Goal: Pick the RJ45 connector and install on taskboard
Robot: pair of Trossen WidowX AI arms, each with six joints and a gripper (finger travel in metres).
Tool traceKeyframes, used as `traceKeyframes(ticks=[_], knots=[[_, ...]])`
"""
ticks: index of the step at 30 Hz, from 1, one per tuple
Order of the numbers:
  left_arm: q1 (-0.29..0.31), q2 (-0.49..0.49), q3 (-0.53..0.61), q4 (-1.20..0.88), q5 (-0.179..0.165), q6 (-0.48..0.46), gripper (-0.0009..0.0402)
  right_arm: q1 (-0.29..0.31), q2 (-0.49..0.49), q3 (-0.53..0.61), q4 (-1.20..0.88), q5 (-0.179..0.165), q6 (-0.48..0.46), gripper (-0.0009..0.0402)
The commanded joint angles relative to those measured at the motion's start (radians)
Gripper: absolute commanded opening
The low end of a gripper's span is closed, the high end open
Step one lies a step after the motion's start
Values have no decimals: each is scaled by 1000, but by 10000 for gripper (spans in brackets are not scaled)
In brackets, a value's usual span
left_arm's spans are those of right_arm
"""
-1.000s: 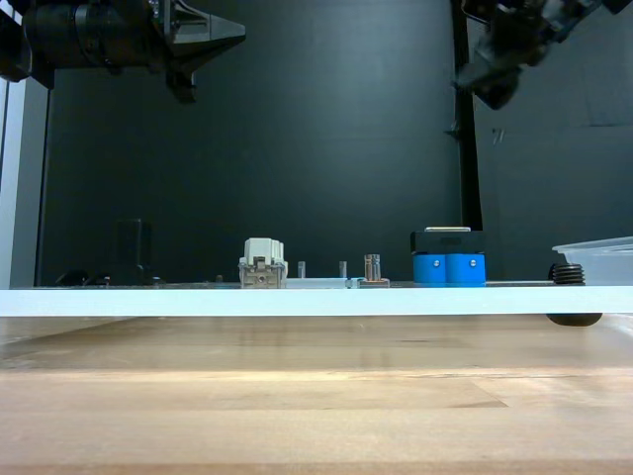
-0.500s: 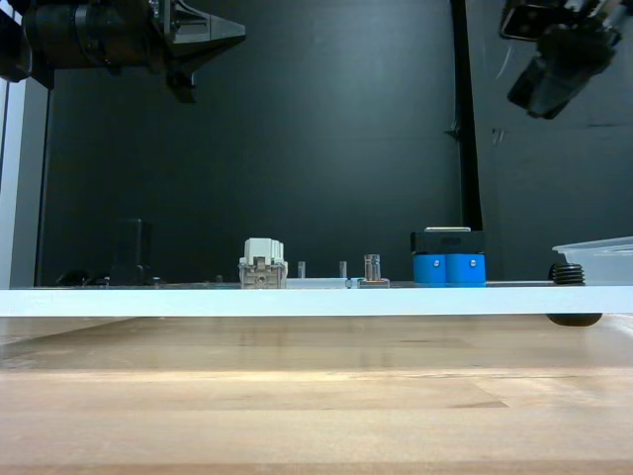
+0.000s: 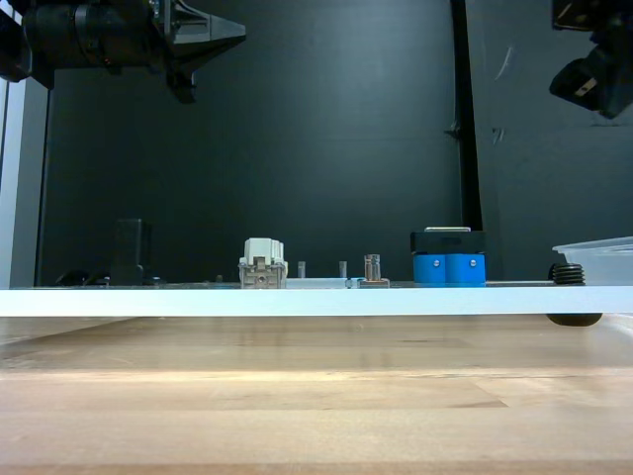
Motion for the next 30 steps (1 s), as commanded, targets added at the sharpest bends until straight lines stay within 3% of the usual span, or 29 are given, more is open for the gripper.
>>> traceKeyframes(ticks=[1, 10, 16, 20, 30], knots=[[0, 0, 0, 0, 0, 0, 0, 51, 0, -1, -34, 18, 14, 0], [0, 0, 0, 0, 0, 0, 0, 153, 1, -4, -83, 19, 64, 0], [0, 0, 0, 0, 0, 0, 0, 228, 3, -26, -94, 68, 126, 0], [0, 0, 0, 0, 0, 0, 0, 262, 23, -37, -94, 67, 134, 4], [0, 1, 0, 0, 0, 0, 0, 322, 65, -50, -88, 78, 195, 95]])
